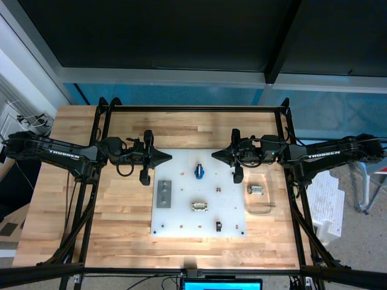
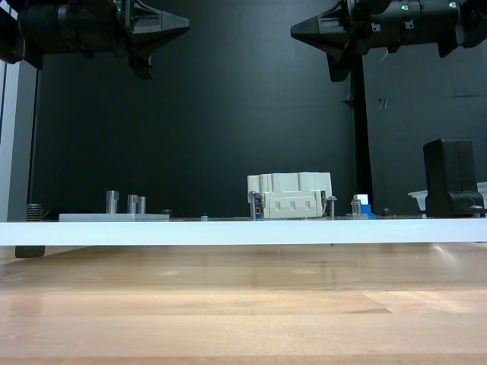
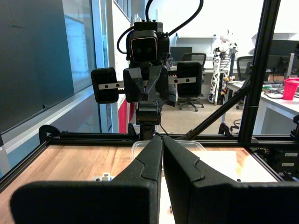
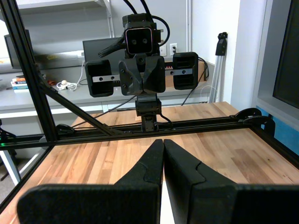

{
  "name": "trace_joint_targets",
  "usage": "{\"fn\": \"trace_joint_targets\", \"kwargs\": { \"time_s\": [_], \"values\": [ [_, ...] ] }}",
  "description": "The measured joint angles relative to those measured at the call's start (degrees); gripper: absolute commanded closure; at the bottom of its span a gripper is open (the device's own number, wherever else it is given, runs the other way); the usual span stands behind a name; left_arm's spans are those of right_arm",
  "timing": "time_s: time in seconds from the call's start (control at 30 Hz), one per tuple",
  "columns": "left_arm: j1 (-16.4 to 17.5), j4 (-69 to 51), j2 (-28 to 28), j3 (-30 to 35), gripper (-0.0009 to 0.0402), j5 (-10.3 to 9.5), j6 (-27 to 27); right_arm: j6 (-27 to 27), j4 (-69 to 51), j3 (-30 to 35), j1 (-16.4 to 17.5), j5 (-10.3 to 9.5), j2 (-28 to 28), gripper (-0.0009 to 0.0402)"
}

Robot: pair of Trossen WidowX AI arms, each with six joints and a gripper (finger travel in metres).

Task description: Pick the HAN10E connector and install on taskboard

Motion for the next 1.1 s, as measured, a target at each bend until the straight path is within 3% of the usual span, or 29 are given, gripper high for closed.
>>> {"fn": "trace_joint_targets", "kwargs": {
  "time_s": [0.9, 1.1],
  "values": [
    [-0.02, 0.0, 0.0, 0.02, 0.0392, -0.02, -0.02, 0.0, 0.02, 0.0, -0.02, -0.02, 0.0, 0.0393],
    [-0.02, 0.0, 0.0, 0.0, 0.0392, -0.02, -0.02, 0.15, -2.62, 0.28, 0.0, -2.73, -1.73, 0.0393]
  ]
}}
